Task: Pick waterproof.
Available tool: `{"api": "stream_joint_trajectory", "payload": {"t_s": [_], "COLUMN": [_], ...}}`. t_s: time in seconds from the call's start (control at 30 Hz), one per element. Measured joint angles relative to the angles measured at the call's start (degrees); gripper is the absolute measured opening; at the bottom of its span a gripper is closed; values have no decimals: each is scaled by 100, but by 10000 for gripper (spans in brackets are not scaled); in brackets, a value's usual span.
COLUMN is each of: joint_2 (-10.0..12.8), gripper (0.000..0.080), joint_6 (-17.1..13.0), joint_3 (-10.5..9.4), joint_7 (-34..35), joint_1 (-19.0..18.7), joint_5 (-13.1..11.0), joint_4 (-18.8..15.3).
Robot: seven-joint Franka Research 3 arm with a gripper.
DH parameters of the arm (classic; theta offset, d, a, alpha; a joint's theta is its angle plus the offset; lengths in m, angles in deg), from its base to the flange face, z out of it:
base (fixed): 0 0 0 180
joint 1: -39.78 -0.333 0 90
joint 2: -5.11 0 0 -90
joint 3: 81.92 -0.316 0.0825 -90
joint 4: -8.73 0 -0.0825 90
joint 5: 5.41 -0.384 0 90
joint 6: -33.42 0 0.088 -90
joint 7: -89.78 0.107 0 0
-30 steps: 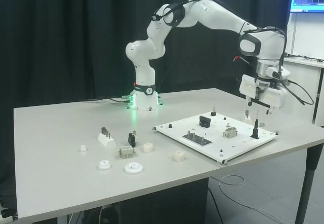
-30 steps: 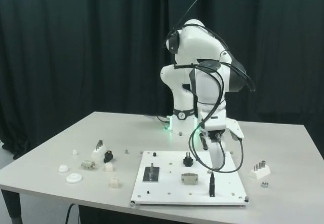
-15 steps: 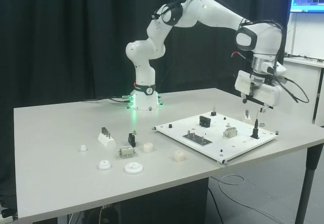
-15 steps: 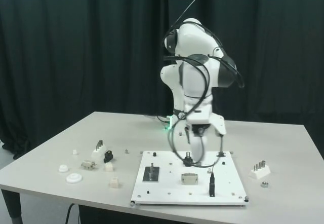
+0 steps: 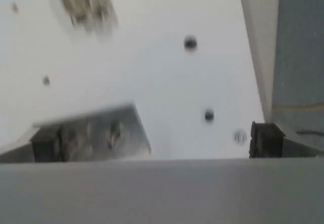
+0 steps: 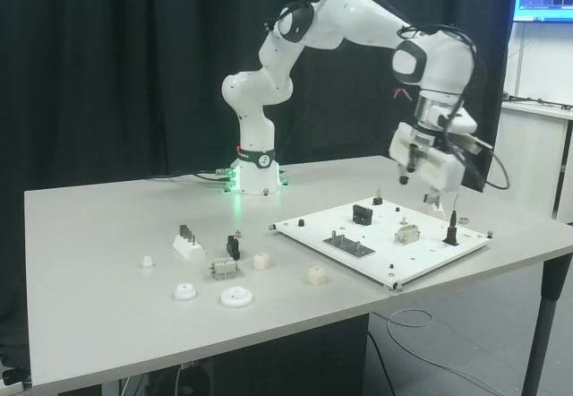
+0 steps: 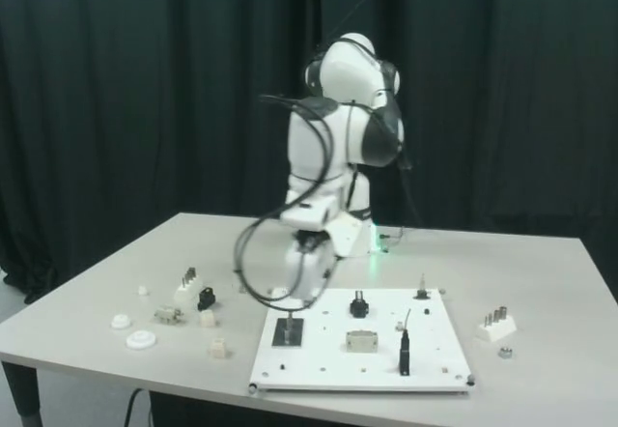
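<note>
Wrist view: claw (image 5: pixel 152 143) over white board (image 5: pixel 167 82).

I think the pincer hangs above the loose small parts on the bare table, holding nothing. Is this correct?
Not quite. The pincer hangs above the white board, not above the loose small parts, which lie apart from it on the table. The first room view shows this. I see nothing held.

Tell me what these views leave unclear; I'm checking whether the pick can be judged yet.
- Hand: small in the first room view, smeared by motion in the second; open or shut is not readable.
- Wrist view: a grey bar covers the lower part, and the board is blurred.
- Loose parts: too small to identify which is the waterproof.
</note>
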Motion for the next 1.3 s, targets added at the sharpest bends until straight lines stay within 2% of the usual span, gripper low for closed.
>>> {"api": "stream_joint_trajectory", "payload": {"t_s": [0.13, 0.3, 0.6, 1.07, 1.3], "joint_2": [2, 4, 4, -6, -9], "gripper": [800, 800, 800, 800, 800], "joint_6": [5, -8, -225, -831, -936], "joint_3": [152, 250, 258, 264, 329], "joint_7": [-292, -412, -770, -1365, -1352], "joint_1": [124, 347, 889, 1627, 1857], "joint_5": [69, 209, 486, 634, 639], "joint_4": [-17, -57, -229, -594, -689]}}
